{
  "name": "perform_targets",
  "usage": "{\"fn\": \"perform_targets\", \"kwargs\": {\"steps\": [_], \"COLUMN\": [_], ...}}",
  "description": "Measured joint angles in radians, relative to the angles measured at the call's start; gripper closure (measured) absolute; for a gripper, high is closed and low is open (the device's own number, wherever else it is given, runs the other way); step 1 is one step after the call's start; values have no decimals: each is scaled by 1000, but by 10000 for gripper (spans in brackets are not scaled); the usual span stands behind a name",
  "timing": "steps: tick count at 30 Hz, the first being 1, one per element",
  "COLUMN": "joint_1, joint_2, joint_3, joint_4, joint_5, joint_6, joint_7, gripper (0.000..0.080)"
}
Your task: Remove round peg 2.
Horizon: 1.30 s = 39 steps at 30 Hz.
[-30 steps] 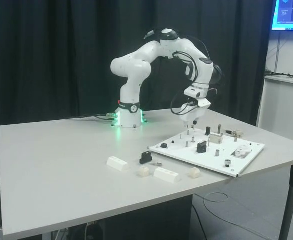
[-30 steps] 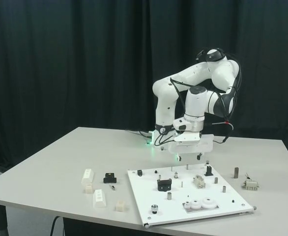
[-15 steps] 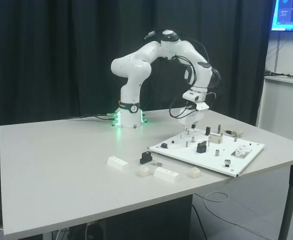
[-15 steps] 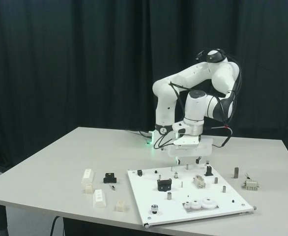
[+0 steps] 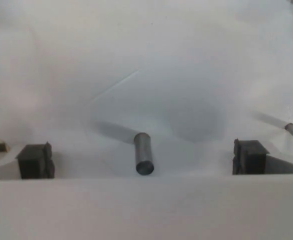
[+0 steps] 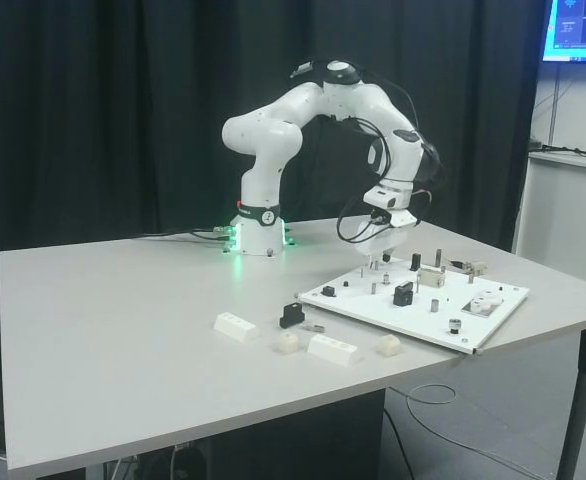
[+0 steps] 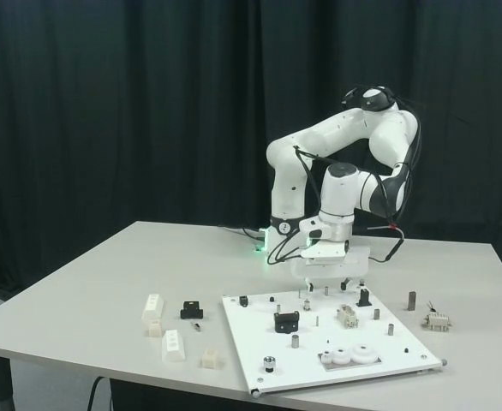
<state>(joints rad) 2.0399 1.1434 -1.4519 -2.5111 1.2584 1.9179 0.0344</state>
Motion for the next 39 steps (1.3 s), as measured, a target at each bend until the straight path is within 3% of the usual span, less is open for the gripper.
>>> {"fn": "perform_targets", "kwargs": {"steps": [26,27,32,33,39], "joint_1": [-15,-16,-21,-21,-19], "joint_2": [0,0,0,0,0], "joint_3": [23,24,26,27,27], "joint_4": [-3,-3,-3,-3,-3], "joint_5": [15,16,21,24,35], "joint_6": [17,17,17,15,10], "joint_7": [1,1,1,1,1], "gripper": [12,392,392,576,576]}}
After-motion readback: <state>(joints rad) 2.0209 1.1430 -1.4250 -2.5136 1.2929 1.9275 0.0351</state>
